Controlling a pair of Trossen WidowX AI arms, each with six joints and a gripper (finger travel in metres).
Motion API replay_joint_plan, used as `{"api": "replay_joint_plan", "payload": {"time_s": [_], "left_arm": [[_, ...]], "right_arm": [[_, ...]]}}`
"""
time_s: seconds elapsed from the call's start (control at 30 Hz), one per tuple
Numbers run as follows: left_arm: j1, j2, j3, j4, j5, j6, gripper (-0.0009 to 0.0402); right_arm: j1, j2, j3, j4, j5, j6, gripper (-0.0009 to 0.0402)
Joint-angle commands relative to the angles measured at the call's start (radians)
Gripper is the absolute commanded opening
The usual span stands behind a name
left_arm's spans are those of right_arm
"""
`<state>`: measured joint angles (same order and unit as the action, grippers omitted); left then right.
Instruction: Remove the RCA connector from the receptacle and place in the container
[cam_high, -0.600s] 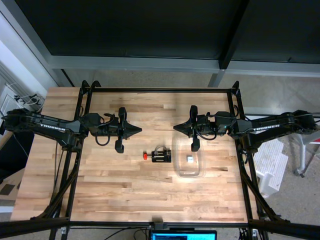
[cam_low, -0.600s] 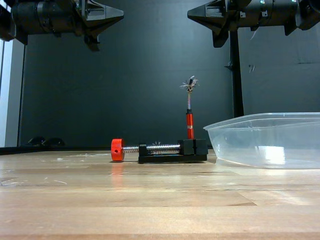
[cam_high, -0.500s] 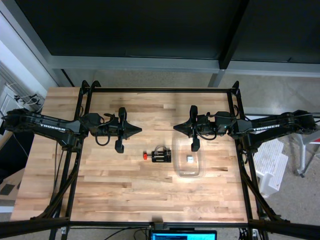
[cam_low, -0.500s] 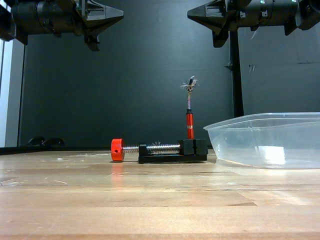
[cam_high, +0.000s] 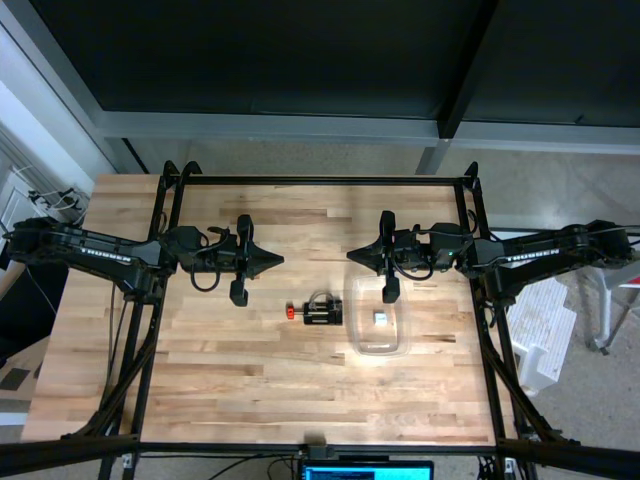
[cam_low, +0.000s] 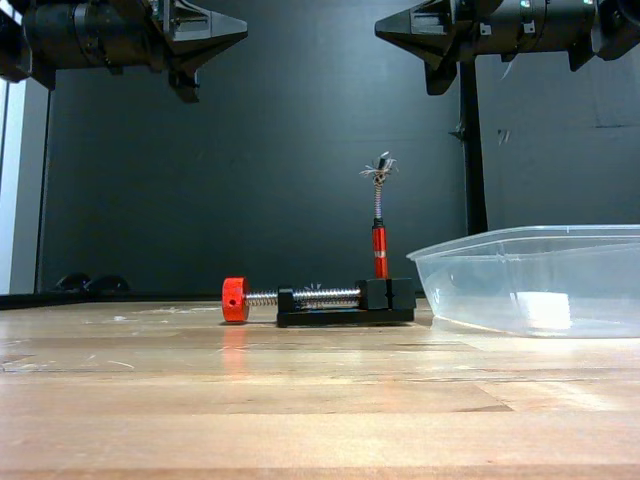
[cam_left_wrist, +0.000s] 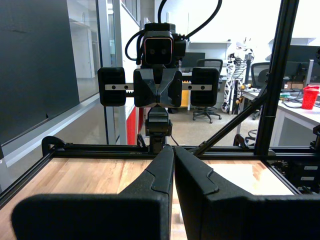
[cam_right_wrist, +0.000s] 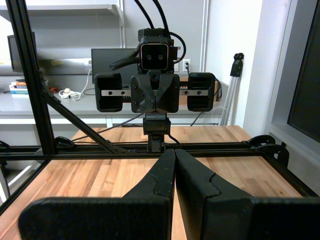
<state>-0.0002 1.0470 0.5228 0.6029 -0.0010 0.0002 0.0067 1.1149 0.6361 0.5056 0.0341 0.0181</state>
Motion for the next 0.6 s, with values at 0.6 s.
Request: {"api": "replay_joint_plan", "payload": {"time_s": [0.6], "left_arm": [[0.000, 0.000, 0.000, 0.000, 0.000, 0.000, 0.0000]], "right_arm": [[0.047, 0.116, 0.360, -0.839, 0.002, 0.048, 0.0000]]}}
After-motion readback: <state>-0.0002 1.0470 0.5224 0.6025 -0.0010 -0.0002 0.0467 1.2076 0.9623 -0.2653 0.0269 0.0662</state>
